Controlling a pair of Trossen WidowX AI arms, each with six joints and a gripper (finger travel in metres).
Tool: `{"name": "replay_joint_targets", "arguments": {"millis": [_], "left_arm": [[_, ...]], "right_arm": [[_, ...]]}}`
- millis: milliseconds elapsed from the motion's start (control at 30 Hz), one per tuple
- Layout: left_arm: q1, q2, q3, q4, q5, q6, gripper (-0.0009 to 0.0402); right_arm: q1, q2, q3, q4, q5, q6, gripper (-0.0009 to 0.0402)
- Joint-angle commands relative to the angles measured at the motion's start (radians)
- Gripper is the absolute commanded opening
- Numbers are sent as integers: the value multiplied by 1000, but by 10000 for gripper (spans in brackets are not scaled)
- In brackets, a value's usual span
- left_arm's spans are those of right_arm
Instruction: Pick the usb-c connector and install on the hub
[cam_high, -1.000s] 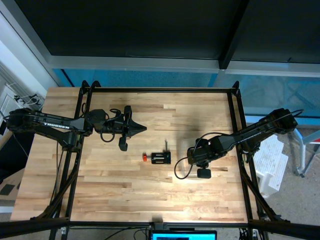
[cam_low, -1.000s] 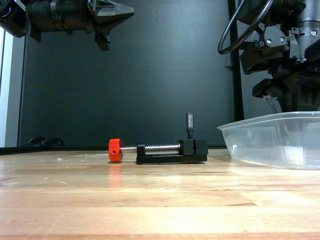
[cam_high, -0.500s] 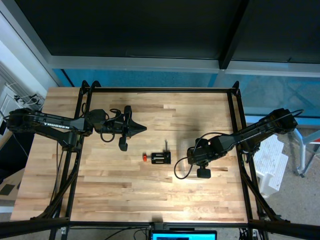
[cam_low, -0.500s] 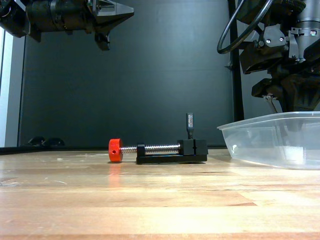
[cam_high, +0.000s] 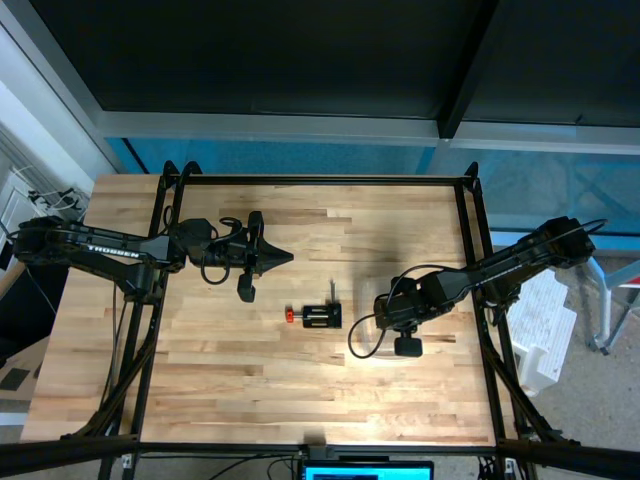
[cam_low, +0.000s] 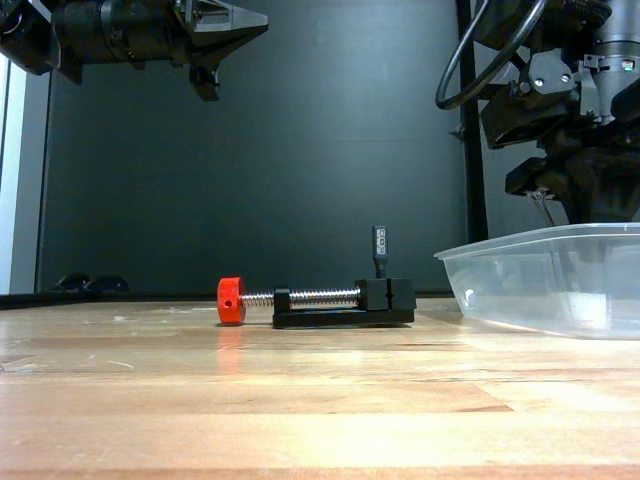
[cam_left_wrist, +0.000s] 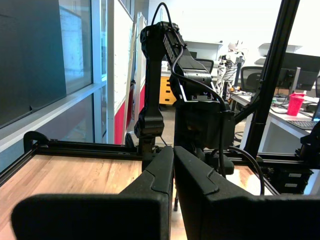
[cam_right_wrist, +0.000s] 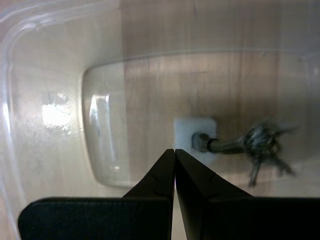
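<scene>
1. Connector (cam_right_wrist: 202, 142) lies free on the floor of the clear tub (cam_low: 540, 238), right of centre; not held.
2. Right claw (cam_right_wrist: 175, 151) hangs over the tub near the connector, closed on nothing. Risk: descending while closed would shove the connector, not grasp it; the tub may skid.
3. Hub (cam_low: 379, 243) stands upright in the clamp (cam_low: 340, 300), mid-table. Risk: a tilted connector could jam.
4. Left claw (cam_left_wrist: 173, 150) closed, empty, high at far left.

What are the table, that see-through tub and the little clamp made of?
Table: pale wood planks, grain and joints showing. Tub: clear glossy plastic, seemingly; the right gripper hangs shut above it, connector lying free inside. Clamp: black body, probably metal, shiny threaded screw, red knob likely plastic. The left gripper, shut, hangs high over the table's left.
</scene>
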Motion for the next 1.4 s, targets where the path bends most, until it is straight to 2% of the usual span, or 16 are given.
{"name": "replay_joint_targets", "arguments": {"millis": [33, 400, 700, 900, 967, 1400], "left_arm": [[0, 0, 0, 0, 0, 0, 0], [0, 0, 0, 0, 0, 0, 0], [0, 0, 0, 0, 0, 0, 0], [0, 0, 0, 0, 0, 0, 0], [0, 0, 0, 0, 0, 0, 0], [0, 0, 0, 0, 0, 0, 0]], "right_arm": [[0, 0, 30, -40, -3, -13, 0], [0, -4, 54, -123, -24, -47, 8], [0, -44, 54, -150, 2, -40, 99], [0, -81, 54, -156, 37, -41, 137], [0, -91, 54, -156, 50, -40, 143], [0, -102, 54, -182, 50, -41, 151]]}}
